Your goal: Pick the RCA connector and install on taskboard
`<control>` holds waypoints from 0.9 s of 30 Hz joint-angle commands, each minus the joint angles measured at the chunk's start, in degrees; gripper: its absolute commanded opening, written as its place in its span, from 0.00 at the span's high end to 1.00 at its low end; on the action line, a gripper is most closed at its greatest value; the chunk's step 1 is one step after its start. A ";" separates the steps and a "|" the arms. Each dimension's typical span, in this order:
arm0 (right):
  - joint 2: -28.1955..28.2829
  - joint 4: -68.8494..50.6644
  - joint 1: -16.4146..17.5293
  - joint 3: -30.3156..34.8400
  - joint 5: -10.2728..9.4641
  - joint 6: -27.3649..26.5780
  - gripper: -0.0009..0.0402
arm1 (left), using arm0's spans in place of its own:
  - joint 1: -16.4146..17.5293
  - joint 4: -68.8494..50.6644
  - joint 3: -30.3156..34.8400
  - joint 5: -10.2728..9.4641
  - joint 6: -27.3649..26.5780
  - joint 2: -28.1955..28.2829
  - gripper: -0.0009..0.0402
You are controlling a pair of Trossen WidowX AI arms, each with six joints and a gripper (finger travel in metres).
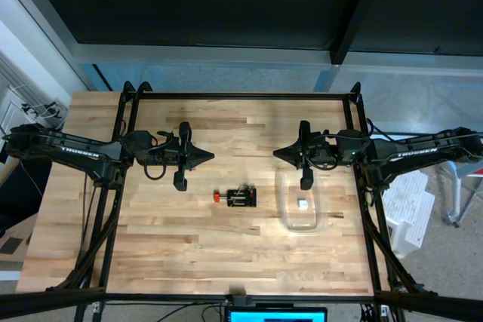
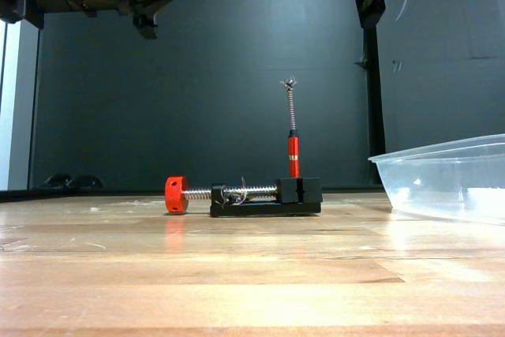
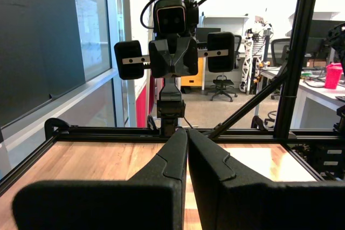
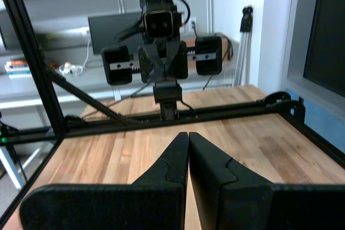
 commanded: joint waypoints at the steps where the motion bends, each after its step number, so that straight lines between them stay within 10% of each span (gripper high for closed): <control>1: -1.05 3.21 0.02 -2.27 0.52 0.44 0.98 | 0.00 0.00 0.02 0.00 0.02 0.00 0.98; 27: -1.66 5.16 0.04 -3.91 0.46 0.39 0.98 | 0.02 0.00 0.02 0.00 0.02 0.00 0.98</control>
